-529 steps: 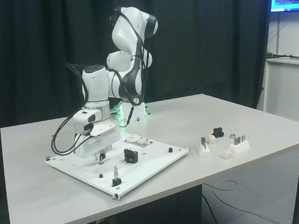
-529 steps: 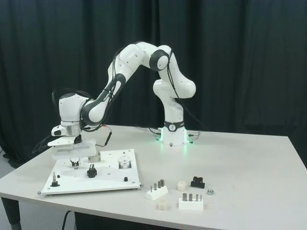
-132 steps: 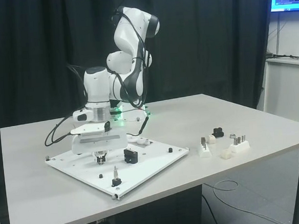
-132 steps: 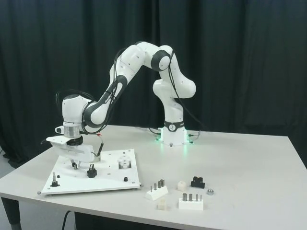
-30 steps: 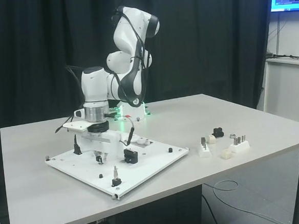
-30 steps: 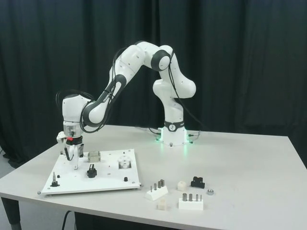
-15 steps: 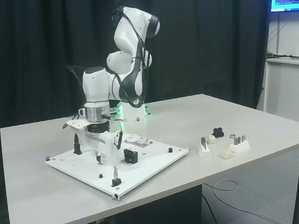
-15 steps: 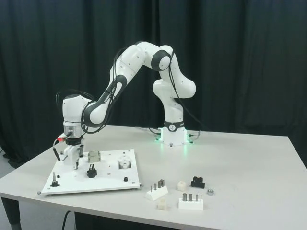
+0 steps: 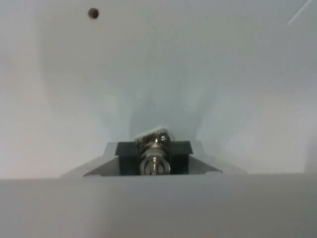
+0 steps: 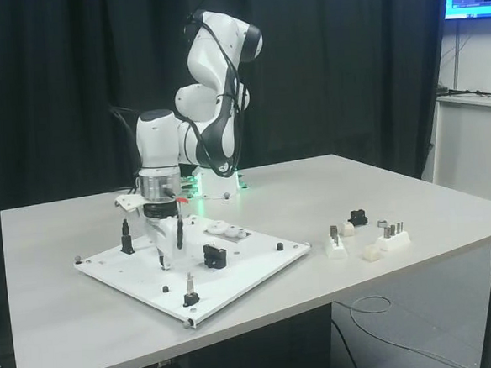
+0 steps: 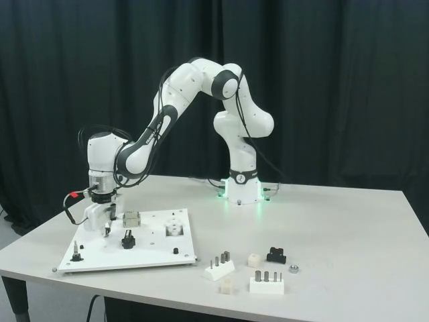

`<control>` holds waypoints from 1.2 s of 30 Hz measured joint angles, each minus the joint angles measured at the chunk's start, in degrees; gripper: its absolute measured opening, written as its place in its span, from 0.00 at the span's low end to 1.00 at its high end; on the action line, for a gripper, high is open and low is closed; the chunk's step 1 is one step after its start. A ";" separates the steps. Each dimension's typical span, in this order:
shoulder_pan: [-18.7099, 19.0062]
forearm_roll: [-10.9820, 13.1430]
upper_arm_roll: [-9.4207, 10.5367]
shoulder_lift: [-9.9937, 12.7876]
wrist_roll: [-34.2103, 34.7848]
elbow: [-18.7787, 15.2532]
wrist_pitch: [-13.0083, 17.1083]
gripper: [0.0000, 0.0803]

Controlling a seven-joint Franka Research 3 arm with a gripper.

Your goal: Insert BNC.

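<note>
Your pincer (image 10: pixel 162 261) is pointing down at the white board (image 10: pixel 235 273) on the table (image 10: pixel 356 193), clamping the BNC connector (image 9: pixel 154 157) between its fingers.

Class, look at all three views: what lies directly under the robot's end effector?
Under the end effector lies the white board. The wrist view shows a metal BNC connector in a black mount there. The end effector's body covers the connector's lower part, so how deeply it is seated cannot be seen.
</note>
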 joint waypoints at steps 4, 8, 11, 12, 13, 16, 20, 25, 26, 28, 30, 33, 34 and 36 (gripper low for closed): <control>0.00 0.00 -0.02 0.00 2.61 0.00 0.00 0.15; 0.00 0.00 -0.03 0.00 4.62 0.00 0.00 0.15; 0.01 0.00 -0.03 0.00 5.94 0.00 0.02 0.15; 0.01 0.00 -0.03 0.00 6.33 0.00 0.03 0.15; 0.01 0.00 -0.03 0.00 6.70 0.00 0.03 0.15; 0.01 -0.06 -0.03 0.00 7.55 0.02 0.05 0.15; 0.02 -0.08 -0.06 0.00 8.30 0.07 0.06 0.15; 0.02 -0.20 -0.09 0.01 12.40 0.17 0.04 0.15; 0.03 -0.35 -0.10 0.02 14.22 0.19 0.04 0.15; 0.08 -0.88 -0.08 0.04 15.84 0.22 0.12 0.15; 0.17 -1.12 -0.08 0.11 16.12 0.21 0.30 0.15; 0.21 -1.16 -0.09 0.15 16.12 0.22 0.32 0.15; 0.21 -1.16 -0.09 0.15 16.12 0.21 0.32 0.15; 0.23 -1.23 -0.09 0.15 16.12 0.21 0.30 0.15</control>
